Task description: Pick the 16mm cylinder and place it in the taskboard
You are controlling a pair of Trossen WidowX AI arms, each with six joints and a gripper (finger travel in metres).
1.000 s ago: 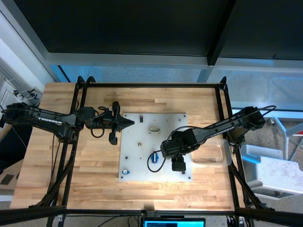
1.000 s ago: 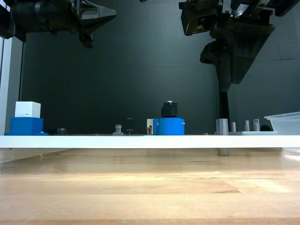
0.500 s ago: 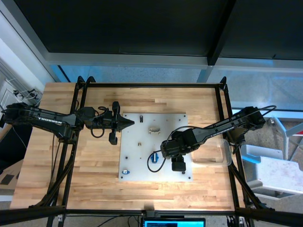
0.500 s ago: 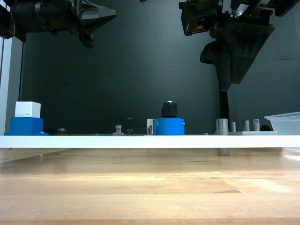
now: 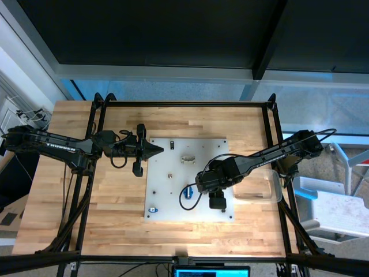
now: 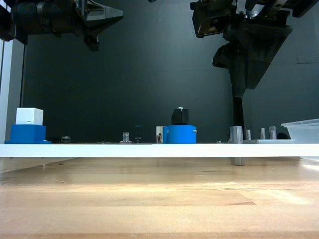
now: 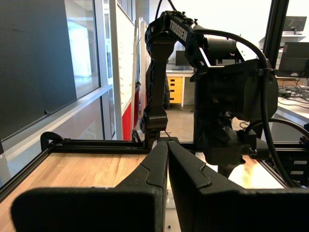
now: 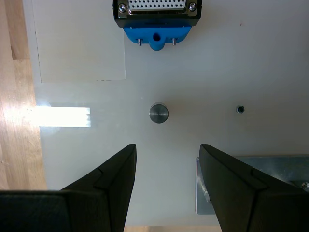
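So, the left gripper [image 5: 157,149] hangs parked over the taskboard's [image 5: 173,196] left edge, fingers pressed together. The 16mm cylinder [image 8: 159,113] stands upright in a board hole, with the right gripper [image 8: 166,154] spread wide above it. It looks like solid metal: stiff, slick, hefty, so I'd pinch its round sides near the top. The clear bin [image 5: 275,196] sits on the bench [image 5: 115,219] beside the board, and I can't spot anything inside.

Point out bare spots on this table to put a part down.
Free: wood between the taskboard and the near edge of the table, and the near-left wood beside it. Crowded: the board's right side, under the open right gripper, beside the clear bin; the shut left gripper hangs over its left edge.
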